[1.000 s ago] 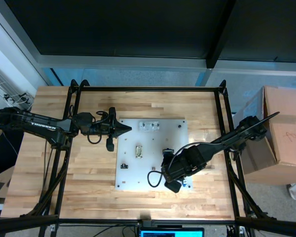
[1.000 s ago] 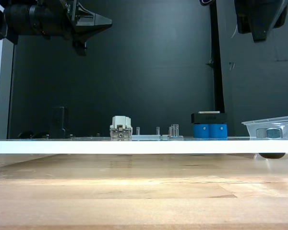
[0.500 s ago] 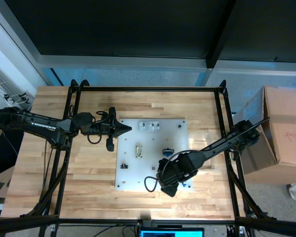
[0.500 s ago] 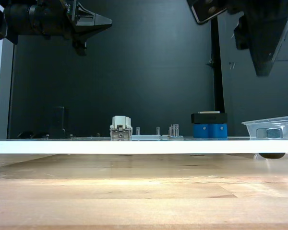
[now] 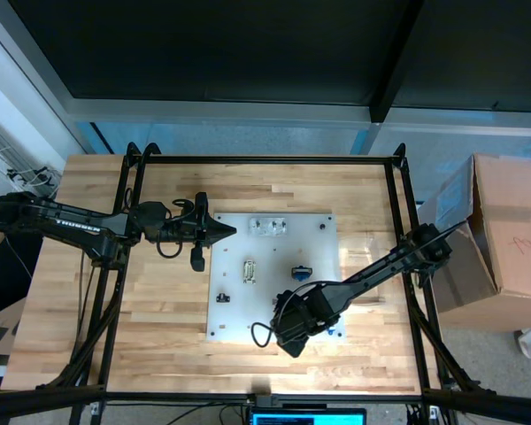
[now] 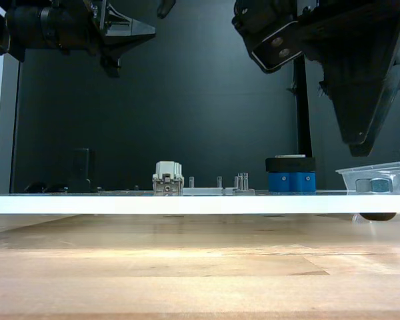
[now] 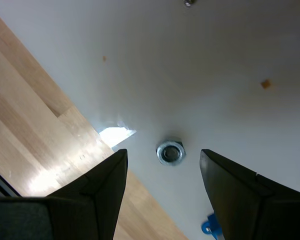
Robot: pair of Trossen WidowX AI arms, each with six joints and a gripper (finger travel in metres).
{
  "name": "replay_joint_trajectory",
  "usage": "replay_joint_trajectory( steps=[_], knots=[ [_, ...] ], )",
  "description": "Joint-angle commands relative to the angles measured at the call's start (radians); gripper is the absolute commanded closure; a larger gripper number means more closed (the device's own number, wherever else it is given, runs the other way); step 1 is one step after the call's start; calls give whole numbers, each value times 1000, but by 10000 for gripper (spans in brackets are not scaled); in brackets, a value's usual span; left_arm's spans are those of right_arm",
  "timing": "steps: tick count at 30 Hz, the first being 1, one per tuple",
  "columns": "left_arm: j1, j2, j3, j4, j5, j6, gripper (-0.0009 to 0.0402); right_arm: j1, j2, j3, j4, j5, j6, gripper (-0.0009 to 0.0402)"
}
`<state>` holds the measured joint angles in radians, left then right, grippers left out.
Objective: Unfasten the M12 nut and place it in the container
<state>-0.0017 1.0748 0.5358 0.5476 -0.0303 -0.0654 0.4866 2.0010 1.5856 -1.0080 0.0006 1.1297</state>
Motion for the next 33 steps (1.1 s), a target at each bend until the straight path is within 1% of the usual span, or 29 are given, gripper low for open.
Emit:
replay_joint_trajectory(
  steps=[1, 3, 8, 25, 33],
  knots=[
    [0, 0, 0, 0, 0, 0, 393, 1, 5, 0, 5, 21, 0, 205],
    [0, 0, 0, 0, 0, 0, 393, 0, 12, 1, 6, 35, 0, 212],
    [0, 0, 0, 0, 0, 0, 393, 1, 38, 1, 10, 33, 0, 227],
    [0, 0, 0, 0, 0, 0, 393, 5, 37, -16, 19, 35, -11, 274],
    [0, 0, 0, 0, 0, 0, 393, 7, 37, -29, 35, 34, -11, 281]
  ],
)
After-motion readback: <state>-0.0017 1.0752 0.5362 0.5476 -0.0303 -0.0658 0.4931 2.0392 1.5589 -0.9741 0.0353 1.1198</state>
